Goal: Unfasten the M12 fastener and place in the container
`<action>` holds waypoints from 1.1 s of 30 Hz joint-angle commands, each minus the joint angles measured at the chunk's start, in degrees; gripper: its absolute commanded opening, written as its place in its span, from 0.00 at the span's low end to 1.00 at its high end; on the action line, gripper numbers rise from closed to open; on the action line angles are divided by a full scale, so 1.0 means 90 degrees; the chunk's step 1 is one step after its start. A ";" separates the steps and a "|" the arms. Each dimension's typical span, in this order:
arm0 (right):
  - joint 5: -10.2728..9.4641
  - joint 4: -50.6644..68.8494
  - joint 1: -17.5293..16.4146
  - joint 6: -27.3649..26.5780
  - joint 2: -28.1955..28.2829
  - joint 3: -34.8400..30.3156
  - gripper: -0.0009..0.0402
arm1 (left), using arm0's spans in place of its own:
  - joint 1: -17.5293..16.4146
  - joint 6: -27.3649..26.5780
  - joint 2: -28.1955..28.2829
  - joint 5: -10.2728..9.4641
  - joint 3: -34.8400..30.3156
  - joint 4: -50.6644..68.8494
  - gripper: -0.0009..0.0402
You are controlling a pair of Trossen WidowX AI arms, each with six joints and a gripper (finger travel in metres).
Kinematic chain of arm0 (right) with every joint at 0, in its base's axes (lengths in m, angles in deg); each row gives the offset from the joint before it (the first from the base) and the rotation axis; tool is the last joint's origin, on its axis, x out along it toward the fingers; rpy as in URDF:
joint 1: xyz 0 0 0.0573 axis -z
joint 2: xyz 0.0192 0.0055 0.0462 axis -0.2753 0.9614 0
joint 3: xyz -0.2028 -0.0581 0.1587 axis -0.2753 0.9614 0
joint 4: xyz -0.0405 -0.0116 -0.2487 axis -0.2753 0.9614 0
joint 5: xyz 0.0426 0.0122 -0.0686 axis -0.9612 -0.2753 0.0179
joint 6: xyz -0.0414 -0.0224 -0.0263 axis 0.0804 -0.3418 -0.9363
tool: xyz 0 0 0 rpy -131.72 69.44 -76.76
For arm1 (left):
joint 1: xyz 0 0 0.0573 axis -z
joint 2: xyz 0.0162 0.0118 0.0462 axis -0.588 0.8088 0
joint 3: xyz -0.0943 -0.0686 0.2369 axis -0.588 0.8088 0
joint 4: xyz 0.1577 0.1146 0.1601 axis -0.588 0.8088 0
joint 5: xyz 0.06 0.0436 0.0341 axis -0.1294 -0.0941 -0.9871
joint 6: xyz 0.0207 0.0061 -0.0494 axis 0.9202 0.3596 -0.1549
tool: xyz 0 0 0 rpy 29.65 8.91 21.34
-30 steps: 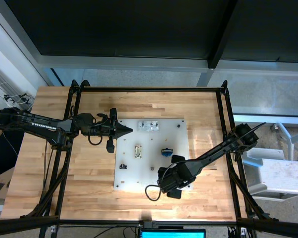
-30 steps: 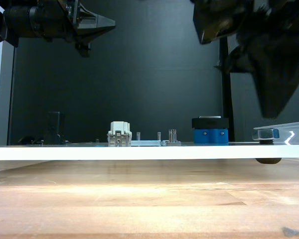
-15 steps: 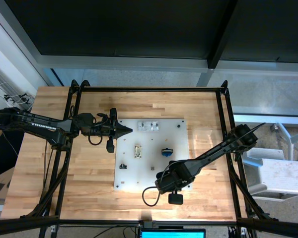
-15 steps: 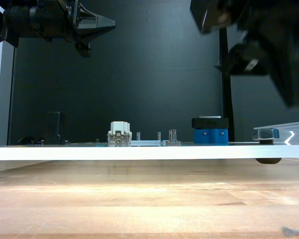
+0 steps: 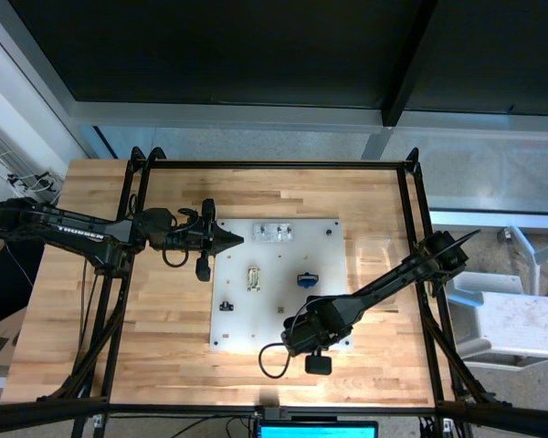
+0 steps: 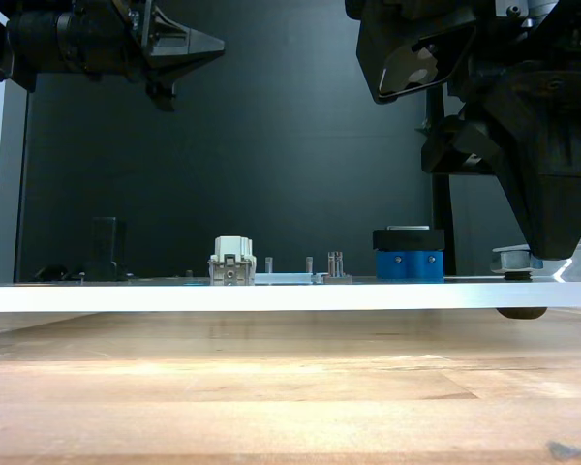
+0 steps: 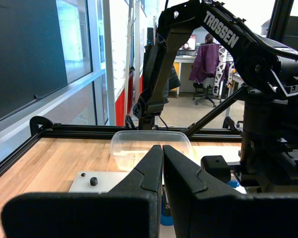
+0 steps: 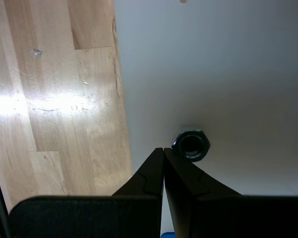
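The small silver nut (image 6: 510, 260) sits on its black stud near the white board's (image 5: 256, 315) near right edge. In the right wrist view the nut (image 8: 191, 145) shows from above as a hexagon with a dark hole. My right gripper (image 8: 163, 149) points down at the board just beside the nut, shut with nothing between its fingers. In the high view the right gripper (image 5: 303, 336) covers the nut. The clear container (image 7: 150, 144) lies right of the board, and I see nothing in it. My left gripper (image 5: 233, 240) hovers shut above the board's far left edge.
A blue block (image 6: 408, 263), a white connector (image 6: 231, 262) and small silver posts (image 6: 335, 265) stand on the board. A black post (image 5: 328, 231) stands at its far right corner. Black frame rails (image 5: 274, 165) border the wooden table.
My right arm has swung toward the near edge and come down, so its shut gripper now stands right beside the nut. The nut and the left arm have not moved.
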 commanded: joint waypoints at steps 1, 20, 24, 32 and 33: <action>0.0240 0.0112 -0.0002 0.0015 0.0002 0.0005 0.02 | 0.0000 0.0000 0.0000 0.0000 -0.0002 -0.0002 0.02; 0.1243 0.0498 0.0015 0.0464 -0.0012 0.0007 0.02 | -0.0002 0.0000 0.0000 0.0000 -0.0002 -0.0002 0.02; 0.1464 0.0571 0.0012 0.0544 -0.0046 0.0005 0.02 | 0.0000 0.0000 0.0000 0.0002 -0.0002 -0.0002 0.02; 0.1178 0.0595 0.0012 0.0631 -0.0185 -0.0005 0.02 | 0.0000 0.0000 0.0000 0.0000 -0.0002 -0.0002 0.02; 0.1086 0.0614 0.0015 0.0668 -0.0219 -0.0007 0.02 | 0.0000 0.0000 0.0000 0.0002 -0.0002 -0.0002 0.02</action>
